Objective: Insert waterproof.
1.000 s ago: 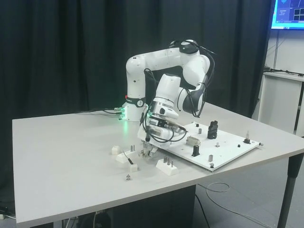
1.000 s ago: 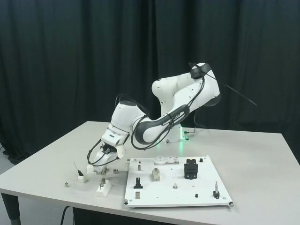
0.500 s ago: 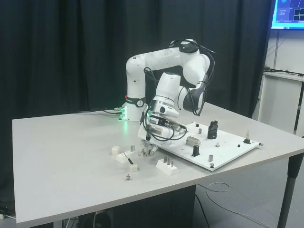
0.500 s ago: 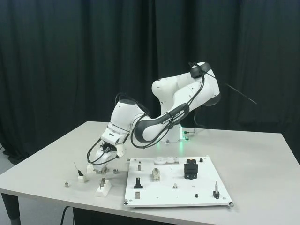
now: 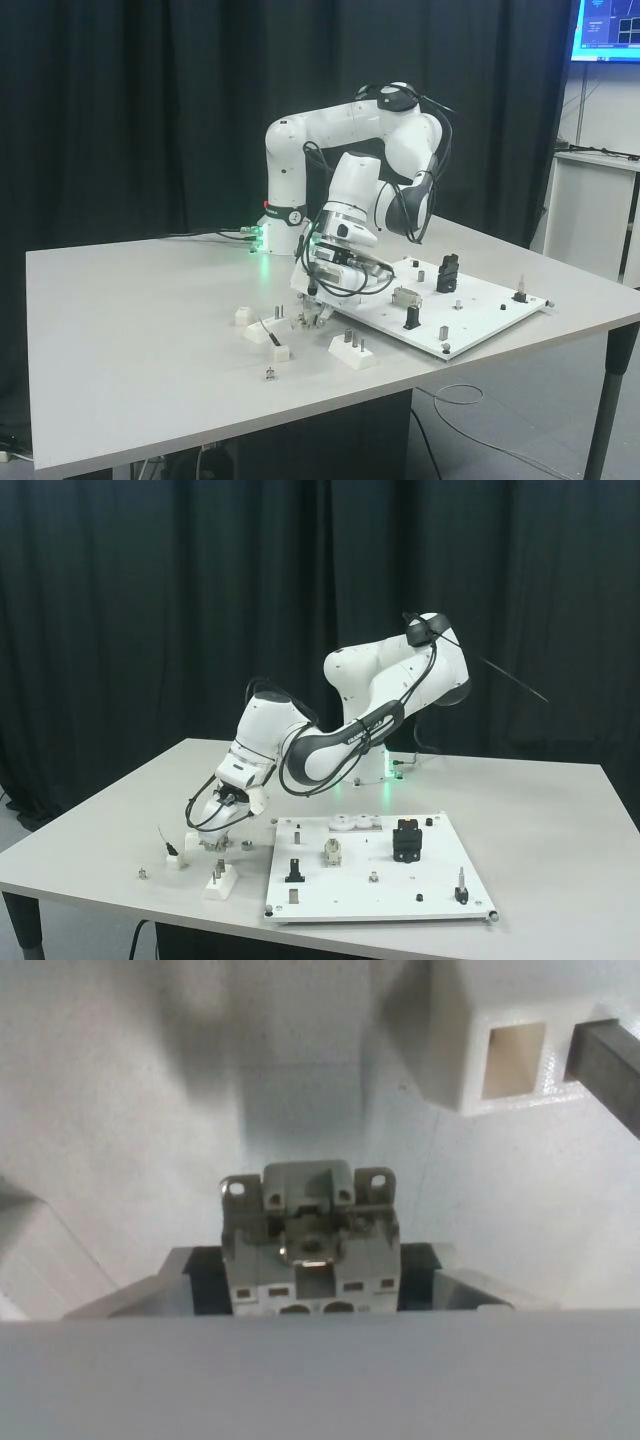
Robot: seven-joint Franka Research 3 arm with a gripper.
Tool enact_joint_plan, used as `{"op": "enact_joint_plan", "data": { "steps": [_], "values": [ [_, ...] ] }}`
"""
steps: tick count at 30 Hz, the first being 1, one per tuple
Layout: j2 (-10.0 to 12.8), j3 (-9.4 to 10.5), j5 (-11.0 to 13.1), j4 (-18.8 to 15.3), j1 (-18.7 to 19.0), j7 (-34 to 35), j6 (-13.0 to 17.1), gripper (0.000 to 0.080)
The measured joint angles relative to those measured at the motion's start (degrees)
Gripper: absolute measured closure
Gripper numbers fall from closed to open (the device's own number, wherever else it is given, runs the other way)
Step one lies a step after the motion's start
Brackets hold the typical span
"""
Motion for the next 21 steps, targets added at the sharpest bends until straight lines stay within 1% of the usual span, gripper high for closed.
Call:
{"op": "enact_joint_plan", "data": {
  "steps": [13, 21],
  "values": [
    [0.00, -0.01, 0.00, 0.01, 0.00, 0.01, 0.00, 0.0486],
    [0.00, -0.24, 0.00, 0.01, 0.04, 1.88, 0.00, 0.0486]
  ]
}}
